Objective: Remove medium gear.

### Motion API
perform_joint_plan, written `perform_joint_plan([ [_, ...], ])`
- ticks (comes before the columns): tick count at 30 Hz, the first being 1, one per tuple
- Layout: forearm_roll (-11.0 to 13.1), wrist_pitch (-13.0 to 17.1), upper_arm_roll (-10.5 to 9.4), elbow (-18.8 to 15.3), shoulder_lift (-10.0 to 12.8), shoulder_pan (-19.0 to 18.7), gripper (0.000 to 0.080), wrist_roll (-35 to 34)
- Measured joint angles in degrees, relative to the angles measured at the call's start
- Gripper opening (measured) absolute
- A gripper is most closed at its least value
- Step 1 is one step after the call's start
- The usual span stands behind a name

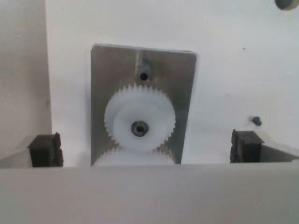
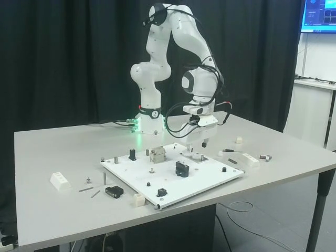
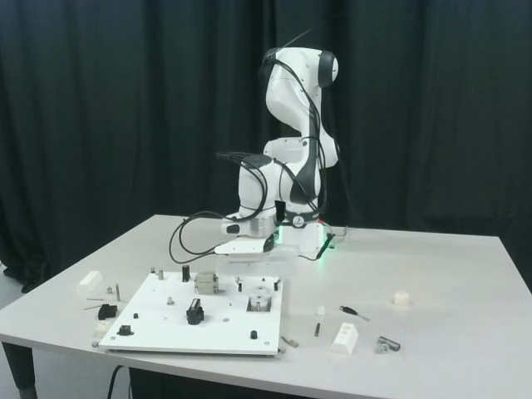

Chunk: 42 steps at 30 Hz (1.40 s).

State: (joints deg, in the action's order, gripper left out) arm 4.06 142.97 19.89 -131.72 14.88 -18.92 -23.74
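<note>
Hovering spread wide, the gripper (image 1: pixel 148 148) holds nothing; the white toothed plastic medium gear (image 1: pixel 139 124) probably remains seated mid-frame, unremoved.

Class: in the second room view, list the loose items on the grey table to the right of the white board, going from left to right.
Small white cylinder → thin black pin → white block → black-tipped tool → small grey metal part → white round cap.

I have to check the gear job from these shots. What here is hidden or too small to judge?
- Lower gear, wrist view: mostly hidden behind the camera housing.
- Middle gear: teeth clear at the wrist; in both room views the gears are too small to separate.
- Claw: only the tips of its fingers show.
</note>
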Motion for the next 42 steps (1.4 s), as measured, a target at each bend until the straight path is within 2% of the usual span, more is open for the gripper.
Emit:
perform_joint_plan([
  [12,0.2,3.1,-0.81,-1.9,0.4,0.0,0.08,0.0],
  [42,1.0,4.1,-1.02,-1.9,1.7,0.0,0.08,0.0],
])
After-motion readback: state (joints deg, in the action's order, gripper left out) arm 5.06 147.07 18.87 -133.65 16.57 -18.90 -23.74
